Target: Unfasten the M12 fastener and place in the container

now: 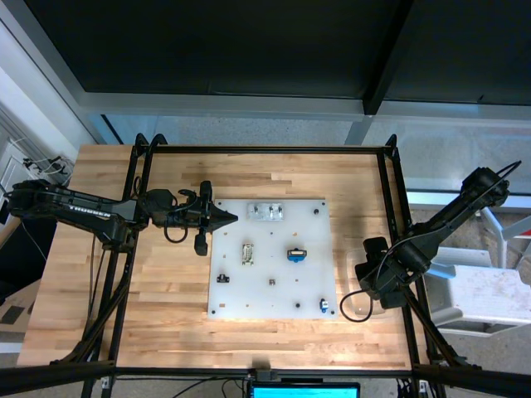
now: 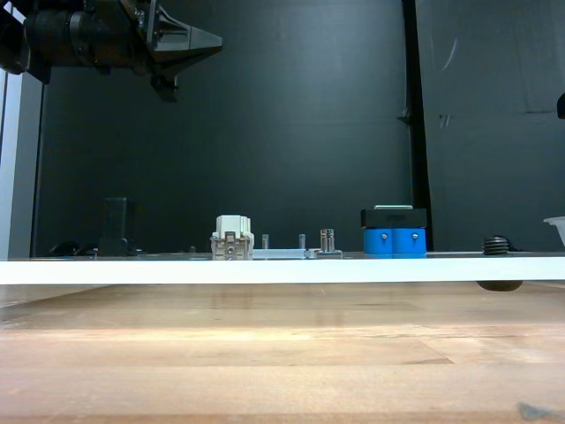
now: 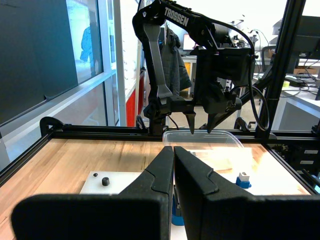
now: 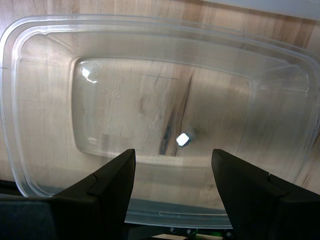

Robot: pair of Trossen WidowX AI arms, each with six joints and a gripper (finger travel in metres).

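— Where is the right gripper hanging at the moment?

— It is hovering straight over the clear container, which is sitting on the wooden table just off the near right corner of the white board. Its fingers are standing spread apart and are gripping nothing.

— And the M12 nut?

— It is lying loose on the floor of the container, a small bright silver piece showing through the gap between the open fingers, near the middle of the tub and touching neither of them.

— So the stud is showing bare?

— Yes. From table height it is showing its black ribs with nothing sitting on top, to the right of the blue connector.

— What is the other arm doing?

— The left gripper is pointing inward over the left edge of the board, well above it. Its fingers are pressing together into one point, with nothing between them. It is aiming across the board toward the right arm and the container, well apart from both.
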